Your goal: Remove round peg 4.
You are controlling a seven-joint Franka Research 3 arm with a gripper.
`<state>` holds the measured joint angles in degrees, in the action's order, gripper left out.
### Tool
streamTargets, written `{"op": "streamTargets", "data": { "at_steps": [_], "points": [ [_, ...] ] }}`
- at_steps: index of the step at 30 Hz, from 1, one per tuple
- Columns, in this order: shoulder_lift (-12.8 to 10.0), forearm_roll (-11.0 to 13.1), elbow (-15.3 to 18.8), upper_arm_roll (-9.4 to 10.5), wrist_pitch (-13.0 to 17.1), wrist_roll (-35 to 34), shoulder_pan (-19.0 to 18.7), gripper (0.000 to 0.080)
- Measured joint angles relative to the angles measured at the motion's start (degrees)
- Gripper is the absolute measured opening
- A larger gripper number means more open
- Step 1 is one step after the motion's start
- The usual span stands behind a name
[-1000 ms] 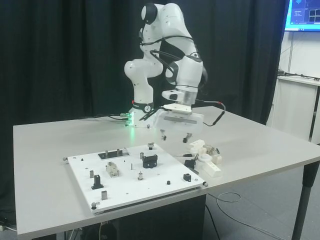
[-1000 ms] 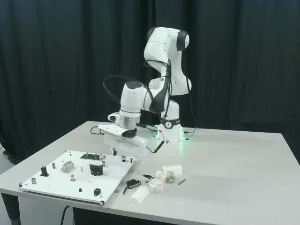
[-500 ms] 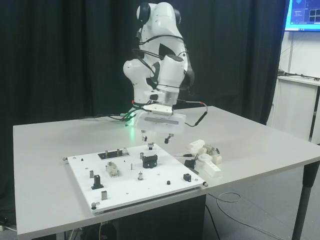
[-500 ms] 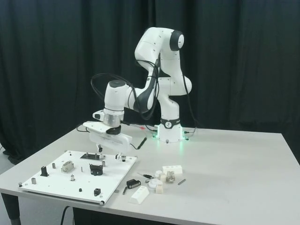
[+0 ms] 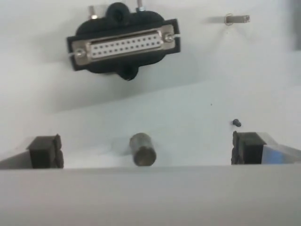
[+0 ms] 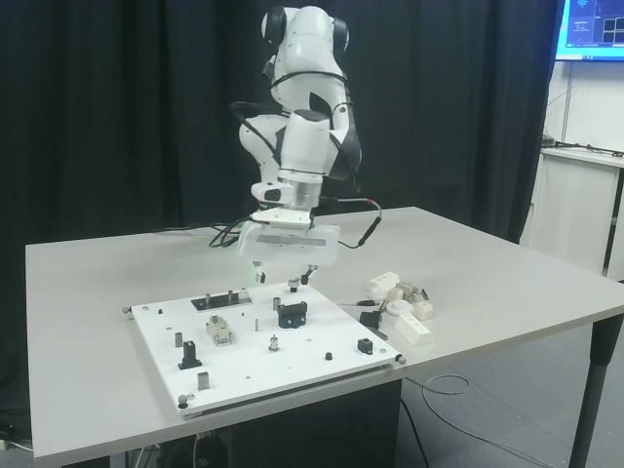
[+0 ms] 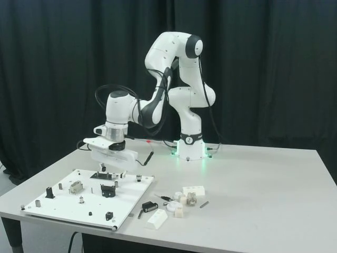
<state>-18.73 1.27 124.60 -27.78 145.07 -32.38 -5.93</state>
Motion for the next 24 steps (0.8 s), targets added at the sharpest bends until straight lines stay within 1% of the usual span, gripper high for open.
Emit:
{"op": "streamTargets", "data": {
  "at_steps": [6,9,12,17,24],
  "points": [
    [-1.39,5.58,-0.01,0.00,1.14,5.38,1.11,0.0800],
    [-2.05,8.04,-0.03,0.00,1.53,7.40,1.43,0.0800],
    [-2.63,10.00,-0.09,0.00,1.77,8.95,1.63,0.0800],
    [-3.42,12.52,-0.29,-0.04,1.81,10.14,1.80,0.0800],
    [-4.09,14.78,-0.46,-0.13,1.81,11.94,1.95,0.0800]
  ]
}}
